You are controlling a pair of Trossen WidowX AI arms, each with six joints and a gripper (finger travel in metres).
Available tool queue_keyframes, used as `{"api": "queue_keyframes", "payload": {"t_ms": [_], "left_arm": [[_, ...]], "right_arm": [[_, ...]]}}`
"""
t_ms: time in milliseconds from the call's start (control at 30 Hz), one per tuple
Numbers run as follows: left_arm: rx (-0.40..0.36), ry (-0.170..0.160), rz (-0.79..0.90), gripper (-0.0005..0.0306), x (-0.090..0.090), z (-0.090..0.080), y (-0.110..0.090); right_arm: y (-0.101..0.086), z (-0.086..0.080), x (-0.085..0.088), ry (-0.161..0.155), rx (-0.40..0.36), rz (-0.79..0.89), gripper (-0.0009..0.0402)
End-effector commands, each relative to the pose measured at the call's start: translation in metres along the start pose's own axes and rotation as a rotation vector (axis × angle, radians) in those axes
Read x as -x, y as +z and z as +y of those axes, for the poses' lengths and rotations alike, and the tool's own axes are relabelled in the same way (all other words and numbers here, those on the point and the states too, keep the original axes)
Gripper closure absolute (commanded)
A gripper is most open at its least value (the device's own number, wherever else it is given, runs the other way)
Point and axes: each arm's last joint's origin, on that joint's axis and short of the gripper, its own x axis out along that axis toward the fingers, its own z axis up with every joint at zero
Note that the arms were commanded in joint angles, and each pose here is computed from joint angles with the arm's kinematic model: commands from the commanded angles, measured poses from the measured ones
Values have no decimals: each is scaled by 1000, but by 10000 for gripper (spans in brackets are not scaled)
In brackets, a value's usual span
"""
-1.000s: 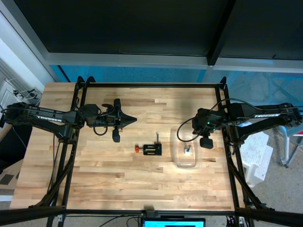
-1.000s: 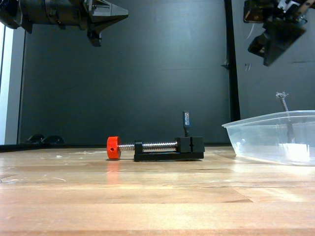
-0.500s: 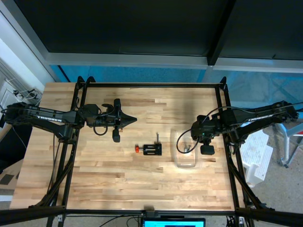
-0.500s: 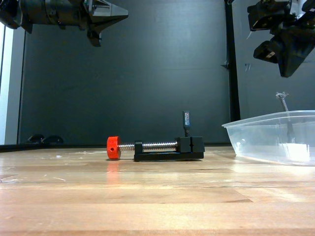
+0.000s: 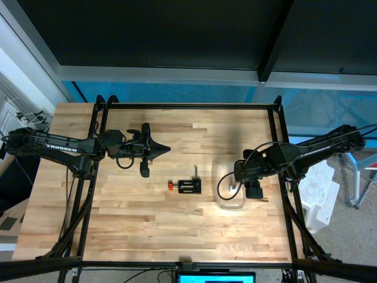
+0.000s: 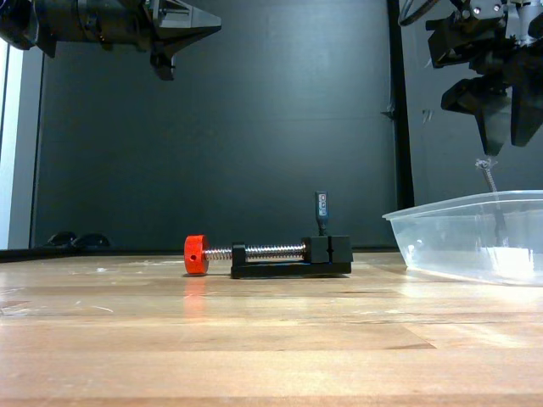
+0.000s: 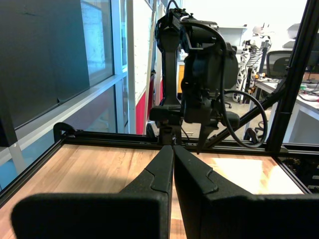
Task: Pick the usb-c connector and install on the hub
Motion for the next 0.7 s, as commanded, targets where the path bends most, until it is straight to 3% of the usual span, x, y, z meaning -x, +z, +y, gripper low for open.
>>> {"api": "queue_keyframes", "payload": {"t_ms": [33,200,300,700], "left_arm": [[0,0,0,300,0,0,0],[0,0,0,300,0,0,0],[0,0,0,300,0,0,0],[0,0,0,300,0,0,0]], "right_arm": [[2,3,-4,-22,-5,3,203],[8,8,-13,-27,-10,13,193],[10,10,-19,-53,-5,4,189],[6,16,-43,-50,-38,-2,187]]}}
